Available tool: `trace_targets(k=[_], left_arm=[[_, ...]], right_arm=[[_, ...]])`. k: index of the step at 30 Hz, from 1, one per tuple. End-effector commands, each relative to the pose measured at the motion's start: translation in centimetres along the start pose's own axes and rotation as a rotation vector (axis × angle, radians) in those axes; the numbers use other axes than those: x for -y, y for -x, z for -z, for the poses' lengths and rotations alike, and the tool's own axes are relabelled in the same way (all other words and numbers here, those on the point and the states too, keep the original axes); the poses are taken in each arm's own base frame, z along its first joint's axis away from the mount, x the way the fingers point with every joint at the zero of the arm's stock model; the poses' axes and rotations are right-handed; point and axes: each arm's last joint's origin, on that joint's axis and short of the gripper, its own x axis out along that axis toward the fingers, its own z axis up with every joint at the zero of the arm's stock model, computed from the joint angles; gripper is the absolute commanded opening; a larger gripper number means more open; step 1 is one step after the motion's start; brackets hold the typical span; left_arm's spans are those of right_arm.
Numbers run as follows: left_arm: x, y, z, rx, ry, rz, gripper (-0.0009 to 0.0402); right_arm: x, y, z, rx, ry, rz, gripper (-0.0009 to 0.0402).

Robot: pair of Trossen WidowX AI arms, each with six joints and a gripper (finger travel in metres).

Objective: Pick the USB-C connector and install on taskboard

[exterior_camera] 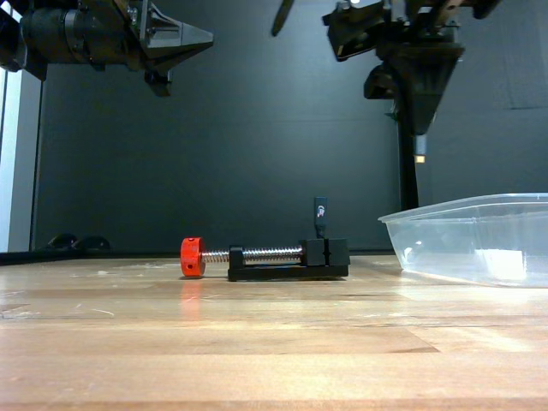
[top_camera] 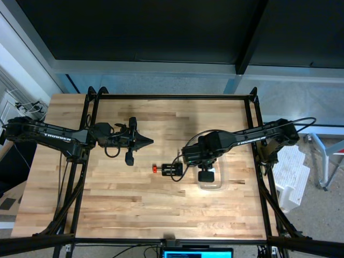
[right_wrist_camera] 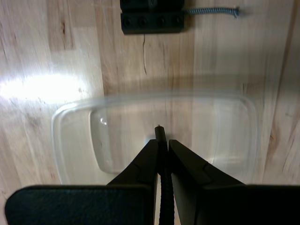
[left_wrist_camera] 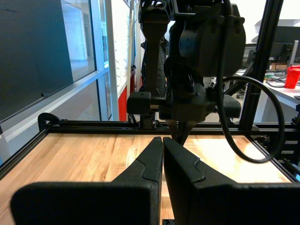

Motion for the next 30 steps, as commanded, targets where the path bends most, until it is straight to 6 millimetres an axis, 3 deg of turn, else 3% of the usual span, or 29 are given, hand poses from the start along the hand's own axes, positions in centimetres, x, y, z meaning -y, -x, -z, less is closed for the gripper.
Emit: trace_targets(k=[1,13,30], left_arm=[[0.0,0.0,0.0,0.000,0.000,0.000,0.0000],[0.0,0.0,0.0,0.000,0.000,0.000,0.0000],[0.0,0.0,0.0,0.000,0.000,0.000,0.0000]], right_arm=[[0.1,-0.3,-1.2,-0.011,-0.022,0.004,0.0000],[0.0,-1.1,-3.9,-0.015,-0.062,0.006,0.0000],[-0.4,-1.4,-6.1,-0.018,-0.064,0.015,0.0000]])
